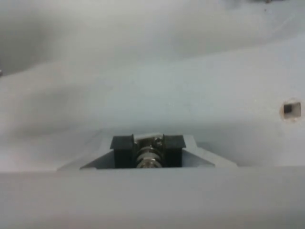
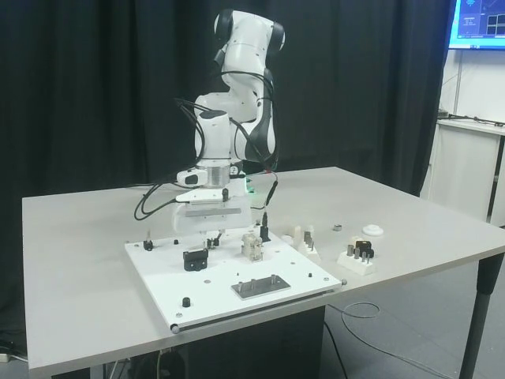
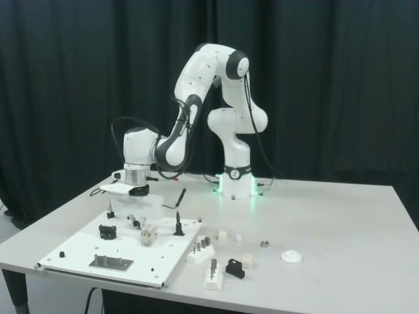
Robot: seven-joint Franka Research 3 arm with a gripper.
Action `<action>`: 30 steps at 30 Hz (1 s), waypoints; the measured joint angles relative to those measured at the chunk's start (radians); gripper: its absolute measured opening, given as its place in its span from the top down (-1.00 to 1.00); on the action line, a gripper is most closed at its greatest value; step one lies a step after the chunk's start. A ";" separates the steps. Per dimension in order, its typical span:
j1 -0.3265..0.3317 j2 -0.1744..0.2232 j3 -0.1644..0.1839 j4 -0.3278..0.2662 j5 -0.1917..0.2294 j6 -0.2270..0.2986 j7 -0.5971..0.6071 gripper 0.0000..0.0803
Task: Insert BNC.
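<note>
In the wrist view my gripper is shut on a metal BNC connector, one black finger on each side of it. Beneath it lies the white board. In the room views the gripper hangs low over the rear part of the white board, behind a black fixture. The connector itself is too small to make out there.
On the board stand a white block fixture, a black upright plug and a grey metal plate. Beside the board are white part holders, a white disc and a small ring. A small square hole marks the board.
</note>
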 joint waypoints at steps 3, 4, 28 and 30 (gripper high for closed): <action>0.000 0.000 0.000 0.000 0.000 0.001 0.041 0.69; 0.000 0.000 0.000 0.000 0.000 0.001 0.052 0.69; 0.000 0.003 -0.001 0.000 -0.003 0.009 0.468 0.69; 0.000 0.003 -0.001 0.000 -0.003 0.009 0.471 0.69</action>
